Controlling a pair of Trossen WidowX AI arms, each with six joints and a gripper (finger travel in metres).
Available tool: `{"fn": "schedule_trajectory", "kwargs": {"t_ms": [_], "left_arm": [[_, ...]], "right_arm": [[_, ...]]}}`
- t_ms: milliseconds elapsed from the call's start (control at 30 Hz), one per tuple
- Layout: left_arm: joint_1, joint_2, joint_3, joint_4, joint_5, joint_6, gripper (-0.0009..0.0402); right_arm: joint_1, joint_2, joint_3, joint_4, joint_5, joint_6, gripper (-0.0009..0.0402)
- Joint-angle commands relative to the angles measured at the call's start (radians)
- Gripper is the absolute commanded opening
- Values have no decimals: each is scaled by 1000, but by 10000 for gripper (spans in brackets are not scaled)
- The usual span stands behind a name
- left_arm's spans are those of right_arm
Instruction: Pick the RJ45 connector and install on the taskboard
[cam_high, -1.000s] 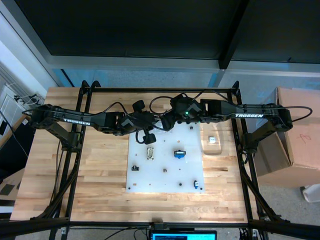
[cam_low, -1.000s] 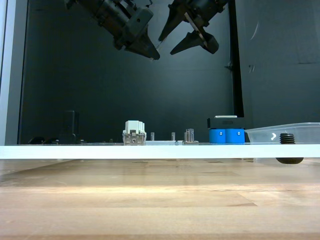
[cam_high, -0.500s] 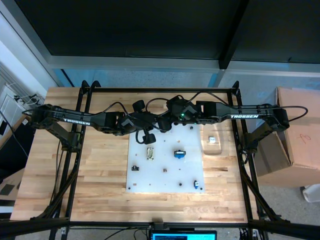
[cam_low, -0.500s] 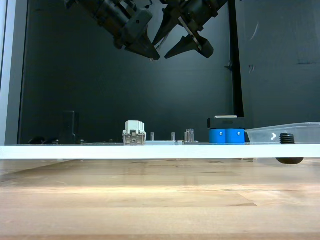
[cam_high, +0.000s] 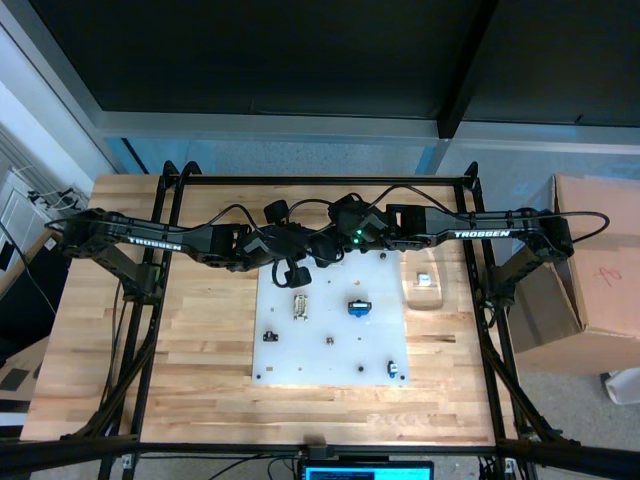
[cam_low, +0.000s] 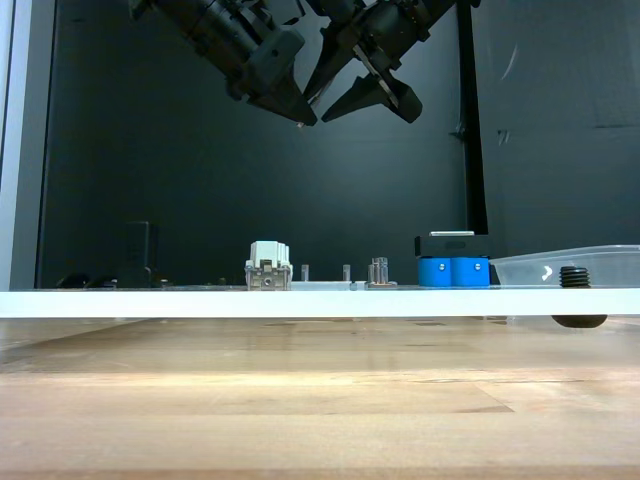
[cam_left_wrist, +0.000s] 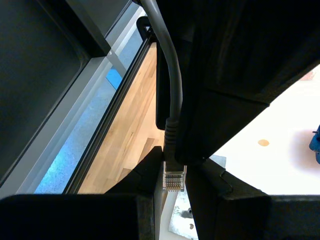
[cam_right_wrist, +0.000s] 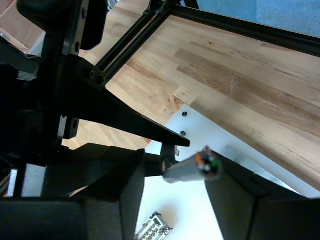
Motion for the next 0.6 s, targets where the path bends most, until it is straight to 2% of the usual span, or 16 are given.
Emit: {"fn": "schedule_trajectory", "kwargs": {"t_ms": [33,533,600], "left_arm": [[-1,-1,1,2,4,-1,0],[-1,-1,1,1,14,-1,0],[-1,-1,1,1,32,-2,1]], "right_arm": [[-1,-1,0,3,1,-6,123],[0,1,0,18,1,-13,-3],[0,1,0,18,1,-13,3]]}}
